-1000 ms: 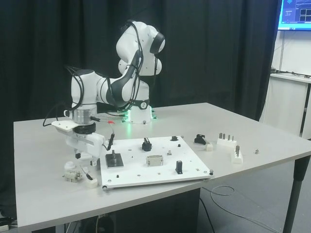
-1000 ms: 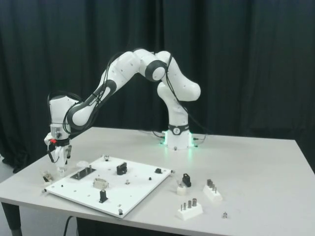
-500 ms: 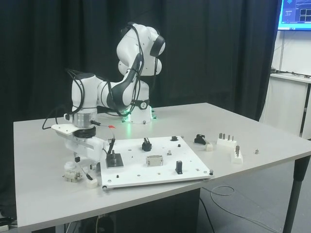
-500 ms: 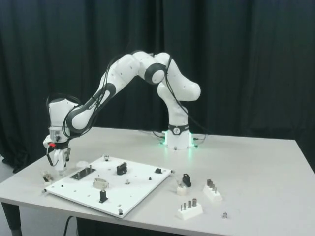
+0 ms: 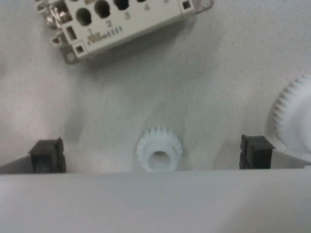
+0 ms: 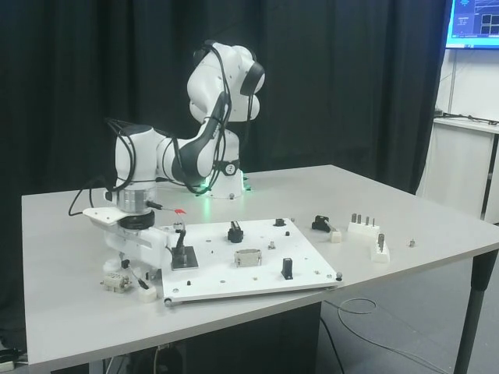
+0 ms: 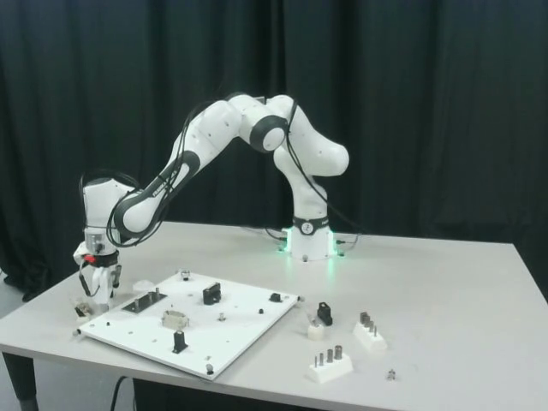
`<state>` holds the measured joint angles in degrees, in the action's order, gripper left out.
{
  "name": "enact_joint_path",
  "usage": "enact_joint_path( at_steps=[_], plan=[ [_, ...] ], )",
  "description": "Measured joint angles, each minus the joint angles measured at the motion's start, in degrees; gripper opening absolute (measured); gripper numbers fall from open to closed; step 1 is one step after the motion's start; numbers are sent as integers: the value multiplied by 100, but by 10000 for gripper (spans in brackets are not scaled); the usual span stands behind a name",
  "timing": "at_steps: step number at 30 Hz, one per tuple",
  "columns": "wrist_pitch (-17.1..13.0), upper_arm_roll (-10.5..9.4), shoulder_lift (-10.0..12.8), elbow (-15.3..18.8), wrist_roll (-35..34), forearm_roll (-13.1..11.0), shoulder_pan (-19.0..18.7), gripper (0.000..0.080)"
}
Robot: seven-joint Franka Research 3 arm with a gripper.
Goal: Pick small gear.
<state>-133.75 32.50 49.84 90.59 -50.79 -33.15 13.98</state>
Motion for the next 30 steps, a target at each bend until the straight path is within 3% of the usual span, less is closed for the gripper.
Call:
enact_joint_path(
  at_steps=[11,12,16,17,22,23,30],
  plan=[
    [-118,-57,136,-96,163,-64,24,800],
    [-118,-62,138,-102,174,-65,29,504],
    [-117,-92,138,-123,212,-69,49,504],
    [-117,-99,138,-127,220,-69,54,322],
    [-116,-105,138,-131,296,-69,67,322],
    [-115,-106,137,-132,308,-69,69,199],
    [-114,-106,138,-147,370,-69,77,199]
  ],
)
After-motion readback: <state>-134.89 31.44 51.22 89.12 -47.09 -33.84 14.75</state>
